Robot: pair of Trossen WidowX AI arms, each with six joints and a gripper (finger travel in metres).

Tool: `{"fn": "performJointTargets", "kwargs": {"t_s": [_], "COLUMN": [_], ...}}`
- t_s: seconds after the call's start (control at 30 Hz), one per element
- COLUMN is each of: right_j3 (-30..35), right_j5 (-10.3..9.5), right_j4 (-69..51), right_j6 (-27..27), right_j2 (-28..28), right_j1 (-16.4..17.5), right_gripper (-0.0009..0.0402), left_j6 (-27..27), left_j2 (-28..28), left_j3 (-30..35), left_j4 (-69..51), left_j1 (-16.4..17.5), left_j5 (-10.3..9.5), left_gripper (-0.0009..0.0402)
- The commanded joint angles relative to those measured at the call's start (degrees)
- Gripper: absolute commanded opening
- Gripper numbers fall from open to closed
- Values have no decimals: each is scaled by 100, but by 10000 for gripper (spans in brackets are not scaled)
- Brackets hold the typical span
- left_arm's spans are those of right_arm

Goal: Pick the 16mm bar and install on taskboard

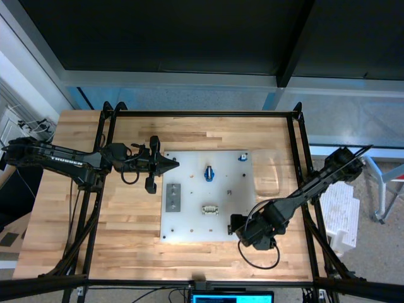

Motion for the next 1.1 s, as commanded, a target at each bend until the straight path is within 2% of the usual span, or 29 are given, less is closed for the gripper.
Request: {"fn": "performJointTargets", "kwargs": {"t_s": [0.03,0.23,0.47,0.57,0.7,0.9,1.0,1.1], "right_j3": [4,4,2,2,2,0,-22,-140], "right_j5": [4,7,4,0,2,2,7,4], "right_j4": [7,35,201,256,448,1001,1467,2028], "right_j6": [225,662,1880,2343,2616,3224,3663,3858], "right_j2": [-240,-669,-1137,-1298,-1523,-1805,-1926,-2076], "right_j1": [-144,-535,-1161,-1493,-1895,-2457,-2758,-2942], "right_gripper": [209,190,144,116,78,-6,3,1], "left_j6": [0,0,0,0,0,0,0,0], "left_j2": [2,2,2,2,2,2,2,2], "left_j3": [0,0,0,0,0,0,0,0], "left_j4": [0,0,0,0,0,0,0,0], "left_j1": [0,0,2,2,0,2,2,2], "left_j5": [0,0,0,0,0,0,0,0], "left_gripper": [0,0,0,0,0,0,0,0]}}
